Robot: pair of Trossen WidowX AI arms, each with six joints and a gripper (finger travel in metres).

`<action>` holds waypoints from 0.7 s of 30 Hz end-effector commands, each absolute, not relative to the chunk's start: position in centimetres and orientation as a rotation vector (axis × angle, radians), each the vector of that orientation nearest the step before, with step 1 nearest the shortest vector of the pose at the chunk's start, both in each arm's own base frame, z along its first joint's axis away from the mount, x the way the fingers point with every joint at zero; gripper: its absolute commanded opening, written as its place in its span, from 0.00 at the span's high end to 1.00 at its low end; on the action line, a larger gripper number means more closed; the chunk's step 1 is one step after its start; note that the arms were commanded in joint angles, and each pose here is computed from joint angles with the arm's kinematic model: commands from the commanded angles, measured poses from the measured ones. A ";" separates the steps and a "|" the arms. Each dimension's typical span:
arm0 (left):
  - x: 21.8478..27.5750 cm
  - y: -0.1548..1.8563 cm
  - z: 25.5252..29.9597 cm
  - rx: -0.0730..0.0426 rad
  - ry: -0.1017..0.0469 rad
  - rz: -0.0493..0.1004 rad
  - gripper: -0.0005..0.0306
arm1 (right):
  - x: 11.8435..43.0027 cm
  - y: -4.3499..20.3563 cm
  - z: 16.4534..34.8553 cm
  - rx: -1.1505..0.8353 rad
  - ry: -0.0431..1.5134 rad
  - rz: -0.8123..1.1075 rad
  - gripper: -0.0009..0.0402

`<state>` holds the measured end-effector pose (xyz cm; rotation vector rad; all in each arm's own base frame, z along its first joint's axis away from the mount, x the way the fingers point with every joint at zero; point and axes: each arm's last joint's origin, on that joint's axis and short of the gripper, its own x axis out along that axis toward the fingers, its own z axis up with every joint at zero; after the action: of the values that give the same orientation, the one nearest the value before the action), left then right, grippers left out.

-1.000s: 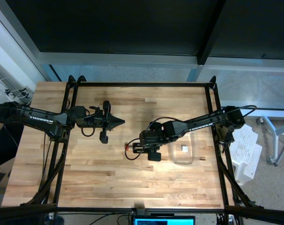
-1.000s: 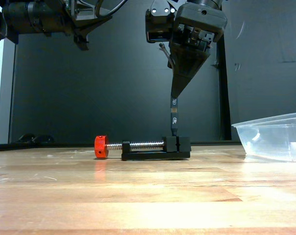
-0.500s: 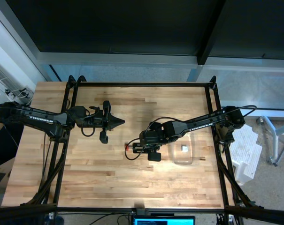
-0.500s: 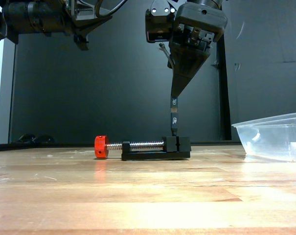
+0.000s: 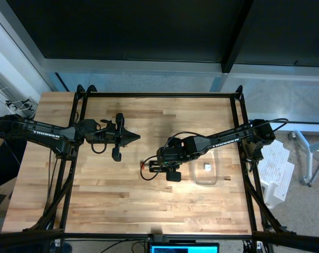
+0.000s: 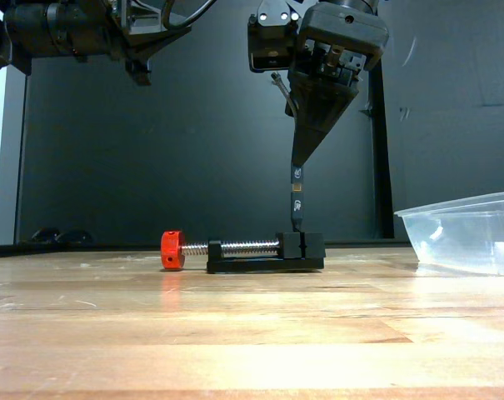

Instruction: Pick the USB-C connector and install on taskboard

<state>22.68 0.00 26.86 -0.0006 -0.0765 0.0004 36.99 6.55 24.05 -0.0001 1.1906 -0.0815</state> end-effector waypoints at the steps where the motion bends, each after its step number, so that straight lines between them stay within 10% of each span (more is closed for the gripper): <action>1: 22.69 0.01 26.85 -0.001 -0.076 0.001 0.98 | 37.0 6.5 23.8 -0.002 1.192 -0.082 0.98; 21: 22.69 0.01 26.85 -0.001 -0.076 0.001 0.98 | 36.7 6.5 22.3 -0.020 1.192 -0.080 0.98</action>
<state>22.68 0.00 26.86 -0.0006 -0.0765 0.0004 36.80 6.49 22.68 -0.0147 1.1731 -0.0780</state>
